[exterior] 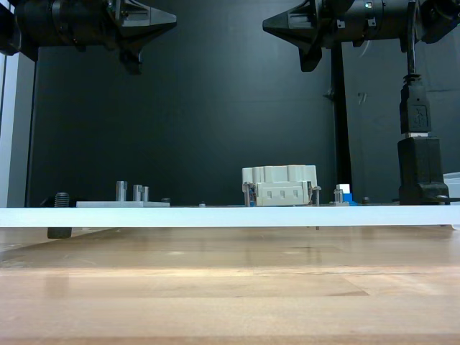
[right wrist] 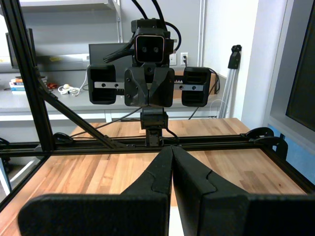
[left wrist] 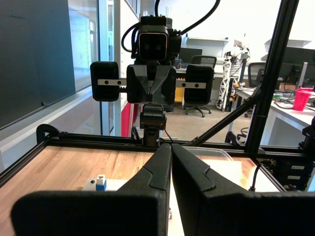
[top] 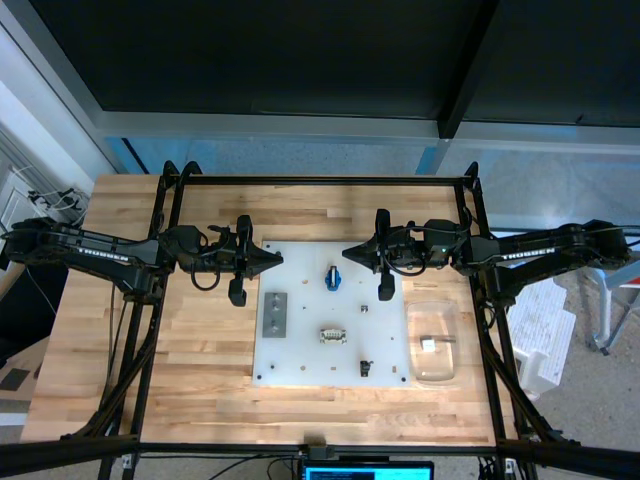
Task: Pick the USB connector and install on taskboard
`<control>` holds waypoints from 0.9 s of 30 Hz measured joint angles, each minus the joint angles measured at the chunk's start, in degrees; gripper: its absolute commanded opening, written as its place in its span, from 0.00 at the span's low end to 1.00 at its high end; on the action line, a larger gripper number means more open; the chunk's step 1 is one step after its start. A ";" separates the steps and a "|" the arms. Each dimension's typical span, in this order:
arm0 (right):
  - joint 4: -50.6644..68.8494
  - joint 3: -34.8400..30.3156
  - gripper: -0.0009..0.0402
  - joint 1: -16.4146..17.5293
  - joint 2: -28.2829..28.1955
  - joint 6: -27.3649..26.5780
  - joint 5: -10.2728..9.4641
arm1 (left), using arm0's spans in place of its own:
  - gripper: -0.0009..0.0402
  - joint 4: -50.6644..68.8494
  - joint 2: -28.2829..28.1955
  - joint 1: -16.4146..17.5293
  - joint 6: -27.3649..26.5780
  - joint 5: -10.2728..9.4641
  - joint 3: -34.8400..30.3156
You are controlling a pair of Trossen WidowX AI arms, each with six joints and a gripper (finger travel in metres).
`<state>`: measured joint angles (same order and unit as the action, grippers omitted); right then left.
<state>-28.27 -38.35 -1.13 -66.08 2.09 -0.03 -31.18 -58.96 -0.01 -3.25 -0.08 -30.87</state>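
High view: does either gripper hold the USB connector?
No: the left gripper and right gripper hover, fingers shut, above the taskboard, while the USB connector sits on its near edge.

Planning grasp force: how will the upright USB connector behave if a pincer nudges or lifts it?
The USB connector looks like hard moulded plastic, so probably stiff and light. It stands tall and narrow on a black base, so a side push may tip it unless seated. Left pincer and right pincer hover shut above the taskboard.
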 measured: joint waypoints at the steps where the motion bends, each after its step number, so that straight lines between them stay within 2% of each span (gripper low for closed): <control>1: 0.02 0.00 0.02 0.00 0.00 0.00 0.00 | 0.02 0.02 0.00 0.00 0.00 0.00 0.00; 27: 2.01 -0.02 0.02 0.00 0.00 0.02 0.00 | 0.02 0.00 0.00 0.00 0.00 0.00 0.00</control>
<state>-26.26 -38.37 -1.13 -66.08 2.11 -0.03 -31.18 -58.96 -0.01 -3.25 -0.08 -30.87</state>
